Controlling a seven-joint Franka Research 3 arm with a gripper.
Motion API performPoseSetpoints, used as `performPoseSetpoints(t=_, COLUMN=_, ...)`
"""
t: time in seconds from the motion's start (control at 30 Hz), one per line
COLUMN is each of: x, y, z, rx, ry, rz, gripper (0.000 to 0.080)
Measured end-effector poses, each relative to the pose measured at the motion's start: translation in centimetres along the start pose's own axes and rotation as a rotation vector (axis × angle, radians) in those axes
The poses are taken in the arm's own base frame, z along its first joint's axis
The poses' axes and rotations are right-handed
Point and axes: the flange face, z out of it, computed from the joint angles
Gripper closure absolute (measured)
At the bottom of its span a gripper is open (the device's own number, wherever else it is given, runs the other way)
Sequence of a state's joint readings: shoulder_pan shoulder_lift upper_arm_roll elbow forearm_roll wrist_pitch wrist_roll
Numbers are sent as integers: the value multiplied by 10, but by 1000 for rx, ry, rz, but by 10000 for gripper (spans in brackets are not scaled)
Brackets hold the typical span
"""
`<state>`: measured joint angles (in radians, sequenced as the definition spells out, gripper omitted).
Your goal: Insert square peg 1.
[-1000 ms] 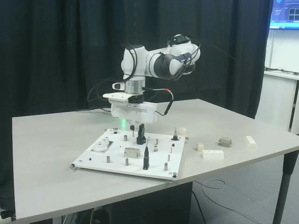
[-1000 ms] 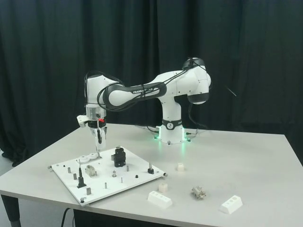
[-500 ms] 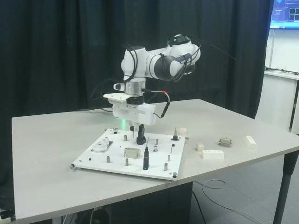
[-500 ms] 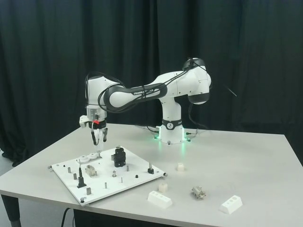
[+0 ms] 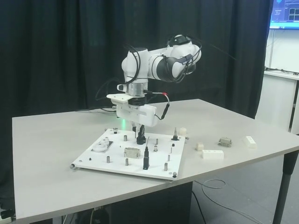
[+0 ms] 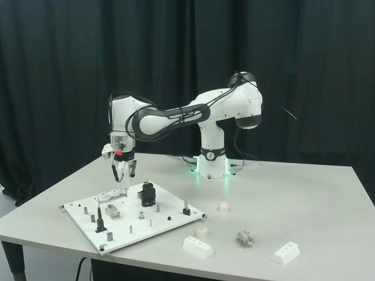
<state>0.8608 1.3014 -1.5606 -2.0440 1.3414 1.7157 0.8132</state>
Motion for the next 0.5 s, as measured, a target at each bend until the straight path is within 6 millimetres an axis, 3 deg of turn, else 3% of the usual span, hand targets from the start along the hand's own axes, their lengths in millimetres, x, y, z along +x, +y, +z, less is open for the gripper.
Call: performPoseSetpoints(t=0.5, x=-4, y=14, z=9, rx=7, ry=24, rz=35, gripper=780)
